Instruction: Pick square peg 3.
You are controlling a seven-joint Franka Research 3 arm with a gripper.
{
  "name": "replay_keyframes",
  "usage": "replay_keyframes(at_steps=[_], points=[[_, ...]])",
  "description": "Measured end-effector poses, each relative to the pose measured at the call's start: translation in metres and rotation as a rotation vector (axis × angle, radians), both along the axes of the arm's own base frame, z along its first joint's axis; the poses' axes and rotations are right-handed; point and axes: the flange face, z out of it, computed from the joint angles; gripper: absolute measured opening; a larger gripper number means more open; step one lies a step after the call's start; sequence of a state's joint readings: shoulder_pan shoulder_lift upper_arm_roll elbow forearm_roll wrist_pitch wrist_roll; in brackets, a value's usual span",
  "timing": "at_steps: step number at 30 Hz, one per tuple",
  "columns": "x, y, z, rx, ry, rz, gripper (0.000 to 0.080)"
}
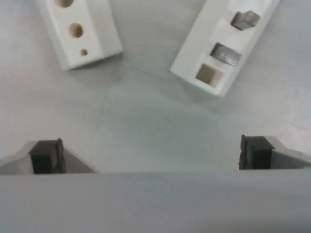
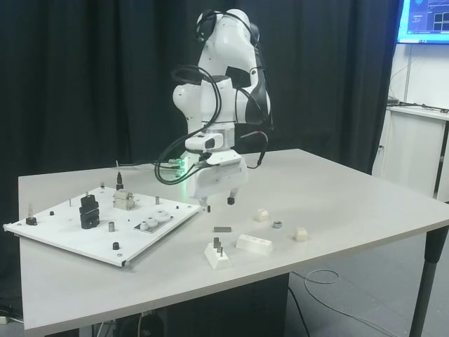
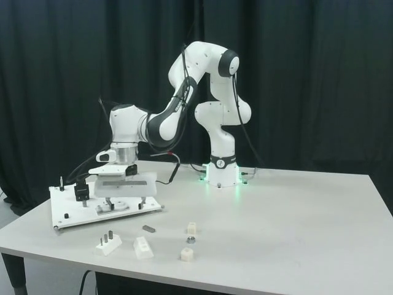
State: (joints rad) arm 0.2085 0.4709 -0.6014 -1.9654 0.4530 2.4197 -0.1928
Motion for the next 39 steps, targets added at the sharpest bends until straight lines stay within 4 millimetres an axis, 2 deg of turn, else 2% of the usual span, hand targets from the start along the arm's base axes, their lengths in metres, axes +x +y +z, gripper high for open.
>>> replay_keyframes(at_steps=[21,39], points=[[0.032,-0.015,-0.027,0.003,0.057,-0.253,0.0800],[0.036,-0.025,-0.036,0.021,0.056,-0.402,0.0800]])
